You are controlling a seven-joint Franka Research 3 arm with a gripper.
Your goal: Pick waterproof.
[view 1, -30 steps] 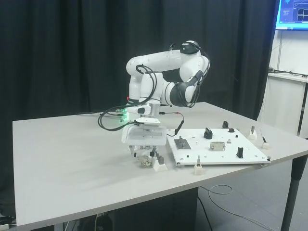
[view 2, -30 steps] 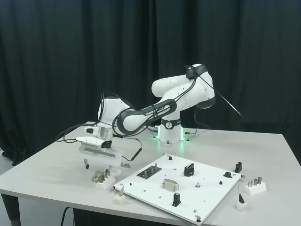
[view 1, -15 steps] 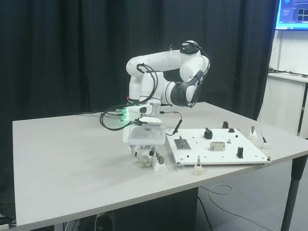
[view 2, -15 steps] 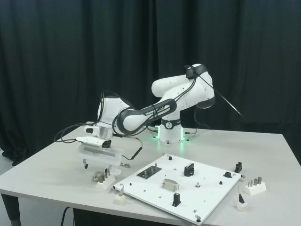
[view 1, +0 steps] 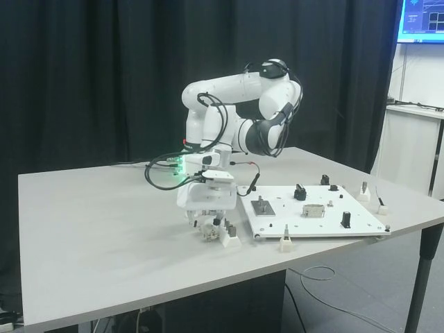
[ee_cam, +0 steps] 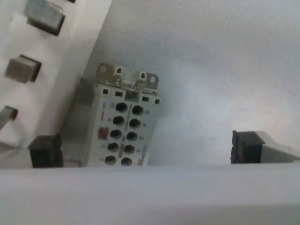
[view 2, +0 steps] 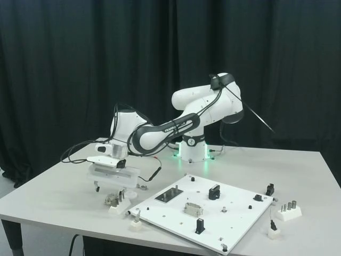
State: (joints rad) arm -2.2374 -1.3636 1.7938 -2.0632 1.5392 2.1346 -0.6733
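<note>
The waterproof connector (ee_cam: 123,123) is a white block with two rows of black round holes and a metal flange at one end. It lies flat on the grey table (ee_cam: 220,70), beside a white holder (ee_cam: 28,70) that carries grey metal pegs. My gripper (ee_cam: 145,149) hovers above it and is open. One black fingertip (ee_cam: 45,151) is close beside the block and the other fingertip (ee_cam: 245,146) is far off it. In the room views the gripper (view 1: 208,220) (view 2: 109,186) hangs just over the connector (view 1: 207,236) (view 2: 112,201) near the table's front.
A white assembly board (view 1: 319,223) (view 2: 176,210) with black and metal parts lies beside the holder (view 1: 227,240) (view 2: 118,207). Small white stands (view 1: 284,243) (view 2: 136,224) (view 2: 287,210) sit around the board. Cables (view 1: 159,170) loop off the wrist.
The hand has risen slightly and shifted a little away from the board. The connector and holder have not moved.
</note>
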